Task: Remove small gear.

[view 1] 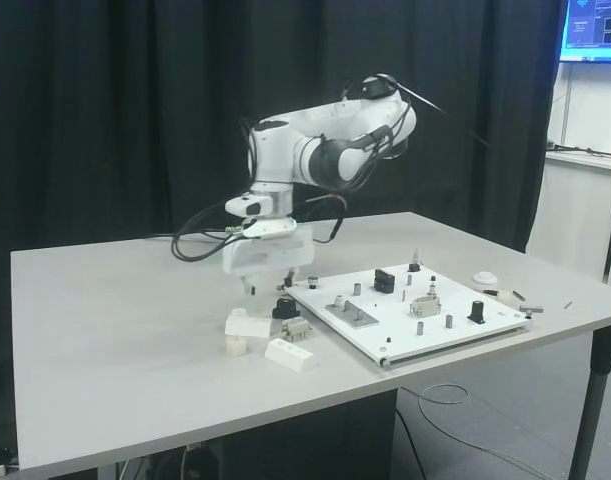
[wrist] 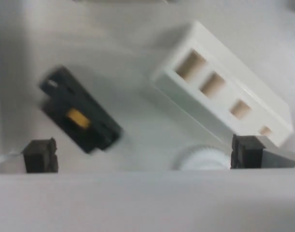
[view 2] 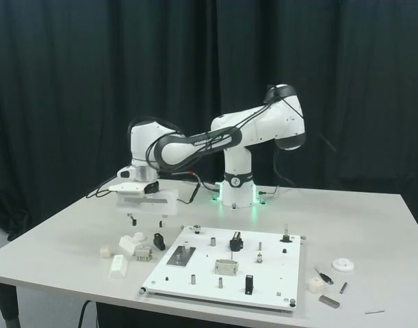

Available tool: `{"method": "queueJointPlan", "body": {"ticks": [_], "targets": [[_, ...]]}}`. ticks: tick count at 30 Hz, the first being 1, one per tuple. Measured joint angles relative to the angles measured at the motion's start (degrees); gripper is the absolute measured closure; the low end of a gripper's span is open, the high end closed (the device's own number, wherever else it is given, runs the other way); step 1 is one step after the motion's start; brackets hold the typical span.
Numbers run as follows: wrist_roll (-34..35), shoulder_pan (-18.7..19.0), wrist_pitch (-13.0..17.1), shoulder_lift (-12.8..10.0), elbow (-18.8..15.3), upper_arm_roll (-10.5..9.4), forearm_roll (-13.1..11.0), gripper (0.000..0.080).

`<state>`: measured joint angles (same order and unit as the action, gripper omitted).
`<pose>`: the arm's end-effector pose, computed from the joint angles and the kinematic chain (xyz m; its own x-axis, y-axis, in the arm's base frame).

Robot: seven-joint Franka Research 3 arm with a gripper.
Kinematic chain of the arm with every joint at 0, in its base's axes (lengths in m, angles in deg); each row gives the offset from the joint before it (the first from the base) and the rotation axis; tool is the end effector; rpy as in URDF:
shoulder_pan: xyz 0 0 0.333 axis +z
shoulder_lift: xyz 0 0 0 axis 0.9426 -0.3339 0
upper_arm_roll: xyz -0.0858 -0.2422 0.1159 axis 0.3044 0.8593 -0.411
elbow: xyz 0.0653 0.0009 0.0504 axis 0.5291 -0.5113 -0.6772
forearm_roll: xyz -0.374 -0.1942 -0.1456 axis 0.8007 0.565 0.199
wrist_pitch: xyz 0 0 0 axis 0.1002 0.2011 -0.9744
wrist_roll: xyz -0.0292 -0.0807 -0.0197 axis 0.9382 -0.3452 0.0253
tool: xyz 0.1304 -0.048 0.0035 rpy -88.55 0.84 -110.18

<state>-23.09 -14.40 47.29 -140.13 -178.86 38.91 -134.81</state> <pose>0.4675 -0.2874 0.1893 0.7973 -0.6022 0.0409 -0.6015 -0.7984 -0.0284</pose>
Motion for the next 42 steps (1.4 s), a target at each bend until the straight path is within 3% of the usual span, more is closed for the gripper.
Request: {"method": "queueJointPlan", "body": {"ticks": [9,22,32,42], "targets": [[6.45,4.66,-2.38,0.24,0.75,2.19,0.21,0.0003],[15.65,11.69,-3.35,0.40,0.81,1.38,0.94,0.0003],[21.57,15.33,1.17,0.45,0.82,-1.40,1.97,0.0003],[23.95,16.35,6.04,0.60,0.83,-4.85,2.10,0.0003]]}}
